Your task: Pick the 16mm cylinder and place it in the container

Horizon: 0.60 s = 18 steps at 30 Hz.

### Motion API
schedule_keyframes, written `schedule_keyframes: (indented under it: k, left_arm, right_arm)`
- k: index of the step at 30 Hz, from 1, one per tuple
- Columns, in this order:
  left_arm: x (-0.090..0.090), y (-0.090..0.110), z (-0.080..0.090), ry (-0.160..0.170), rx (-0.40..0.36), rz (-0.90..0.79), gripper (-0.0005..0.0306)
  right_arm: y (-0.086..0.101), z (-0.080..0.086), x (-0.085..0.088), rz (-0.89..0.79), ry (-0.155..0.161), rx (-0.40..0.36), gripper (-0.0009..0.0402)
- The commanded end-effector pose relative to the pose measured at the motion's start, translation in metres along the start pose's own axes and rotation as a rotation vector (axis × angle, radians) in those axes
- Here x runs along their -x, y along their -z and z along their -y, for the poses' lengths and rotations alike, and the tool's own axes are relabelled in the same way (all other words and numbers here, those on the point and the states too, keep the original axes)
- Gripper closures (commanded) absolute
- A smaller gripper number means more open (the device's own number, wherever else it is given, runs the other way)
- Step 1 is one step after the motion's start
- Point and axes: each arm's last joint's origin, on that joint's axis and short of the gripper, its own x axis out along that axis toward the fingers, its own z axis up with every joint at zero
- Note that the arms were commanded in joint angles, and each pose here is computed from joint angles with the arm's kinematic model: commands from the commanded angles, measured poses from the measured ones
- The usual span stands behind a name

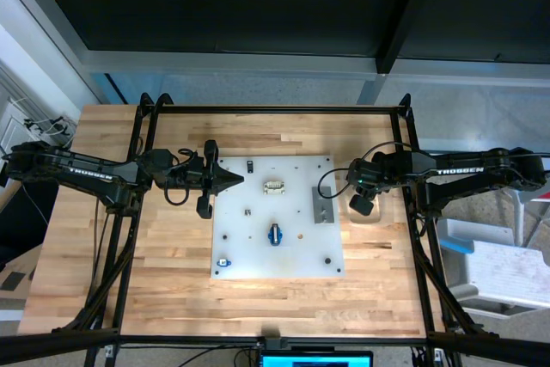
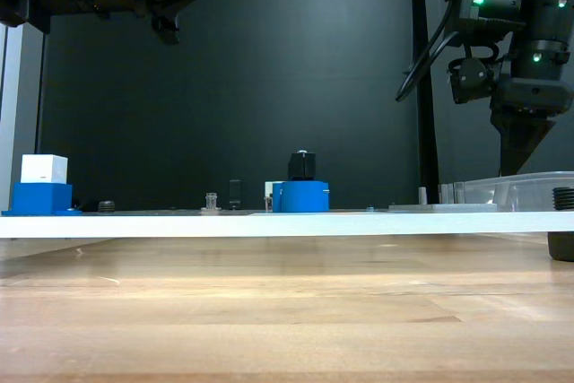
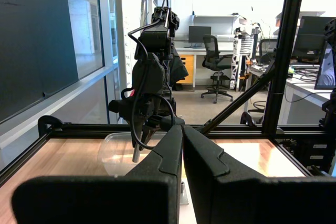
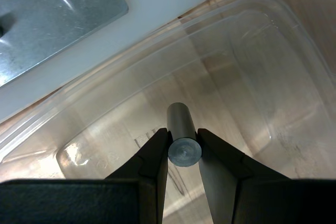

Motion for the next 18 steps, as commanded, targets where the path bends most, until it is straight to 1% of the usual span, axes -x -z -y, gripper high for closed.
schedule_keyframes:
  k: [1, 4, 11, 14, 18]
  left_arm:
    - [0.0, 0.0, 0.0, 0.0, 0.0, 0.0, 0.03]
    - [0.0, 0.0, -0.0001, 0.0, 0.0, 0.0, 0.03]
    - [0.0, 0.0, 0.0, 0.0, 0.0, 0.0, 0.03]
    - [0.0, 0.0, 0.0, 0.0, 0.0, 0.0, 0.03]
    - [0.0, 0.0, -0.0001, 0.0, 0.0, 0.0, 0.03]
  right_arm:
    - [0.0, -0.0002, 0.0, -0.002, -0.002, 0.0, 0.0385]
    - [0.0, -0.0002, 0.0, -0.001, -0.002, -0.004, 0.0359]
    - [0.0, 0.0, 0.0, 0.001, 0.004, -0.031, 0.0274]
    - [0.0, -0.0001, 0.0, 0.0, 0.005, -0.034, 0.0247]
    - [0.0003, 0.0, 0.0, -0.002, 0.005, -0.033, 0.0223]
